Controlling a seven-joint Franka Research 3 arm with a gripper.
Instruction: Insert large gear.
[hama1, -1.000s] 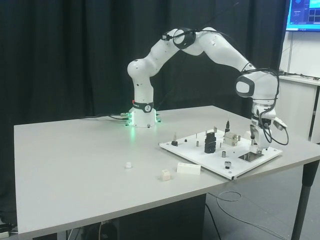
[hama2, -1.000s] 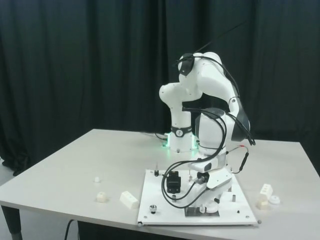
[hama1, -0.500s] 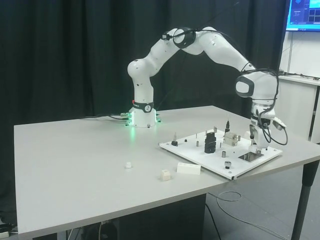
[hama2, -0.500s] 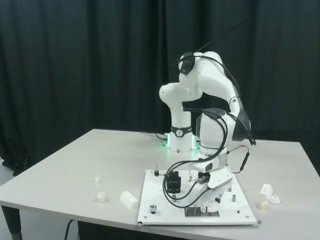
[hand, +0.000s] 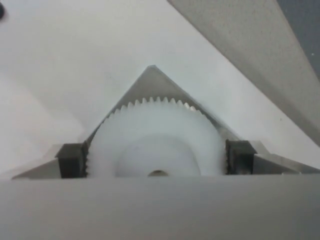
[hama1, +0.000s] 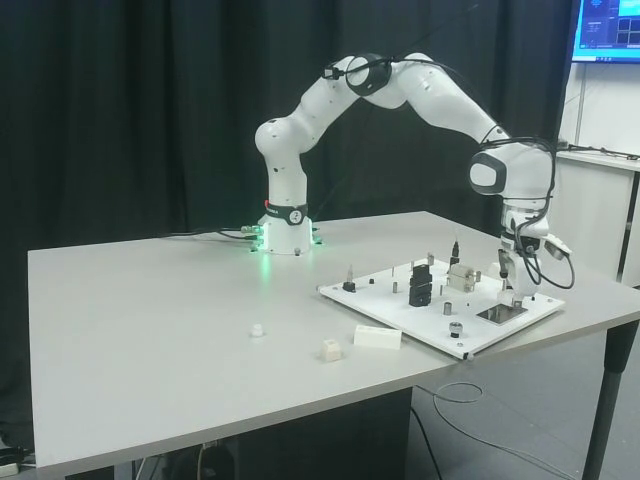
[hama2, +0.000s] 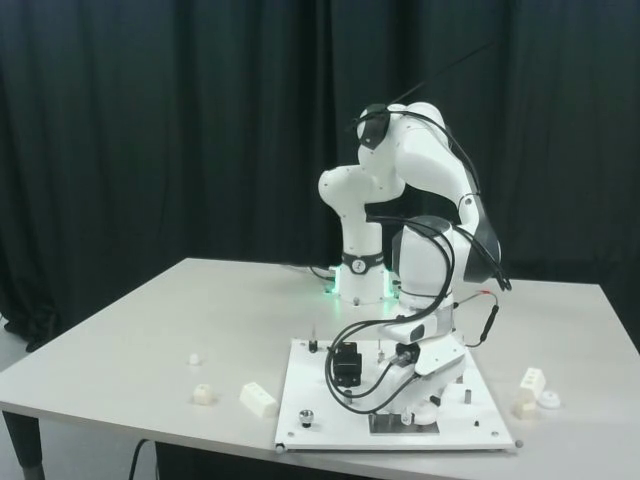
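Black curtains close off the room behind a grey surface on which the white arm is bolted, green light showing at its base. The large gear, white and toothed, is clamped between the two black fingertip pads of the end effector, one pad pressed against each side of its rim; a small bore is seen at its centre. It is held just above a grey metal plate set into the white assembly board, at the board's corner far from the arm's base. Whether the gear touches the plate cannot be told.

In the second room view the end effector is seen low over the board, with black cables looping from the wrist. On the board a black block, several upright pegs and a small round part are carried. Off the board, on the surface, a white rectangular block, a small white piece and a little white cap are laid out well apart from the gear. A screen is mounted high on the wall.
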